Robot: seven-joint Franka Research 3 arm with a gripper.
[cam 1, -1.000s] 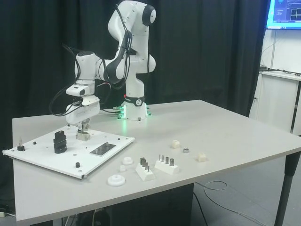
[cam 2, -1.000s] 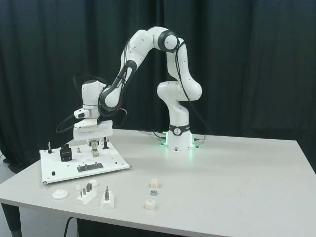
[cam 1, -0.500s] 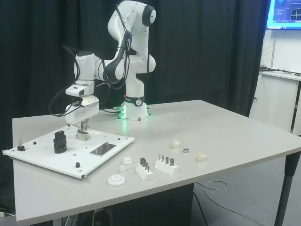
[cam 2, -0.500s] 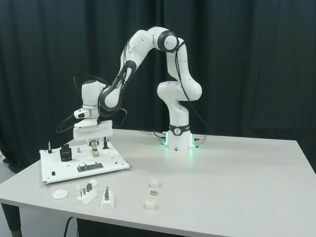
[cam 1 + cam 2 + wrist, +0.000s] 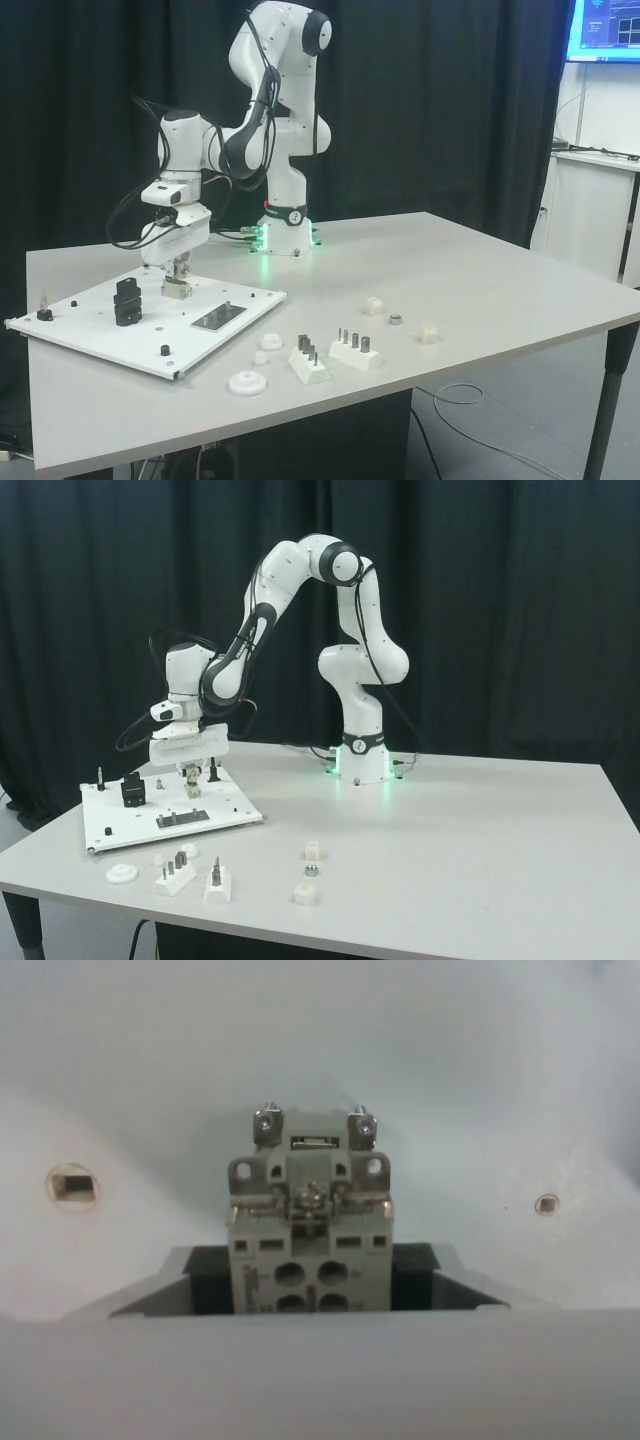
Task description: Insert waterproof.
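My gripper (image 5: 178,268) hangs straight down over the white board (image 5: 90,340), and I take the board as my landmark. In the wrist view the grey waterproof connector (image 5: 308,1222) sits dead centre below the camera, its two screw heads and round ports facing up. The fingers themselves are masked by the gripper body across that view, so I cannot tell whether they are wide, narrow or clamped on the part. In the first room view the connector (image 5: 178,291) stands on the board's middle, directly beneath the gripper, with the arm (image 5: 262,600) reaching out from its green-lit base beyond the board's far edge. My guess is that the wrist is kept vertical and centred so the part can be pressed squarely into its seat without jamming. On the board, the black block (image 5: 125,302) stands just beside the connector toward the near-left corner, and the flat grey plate (image 5: 219,318) lies nearer the front edge. Off the board, on the grey table (image 5: 480,270), two white peg holders (image 5: 334,356) and a white gear (image 5: 243,382) rest near the board's front corner, well clear of the arm's working path. Three small loose pieces (image 5: 398,319) lie farther along the table, well apart from the board.
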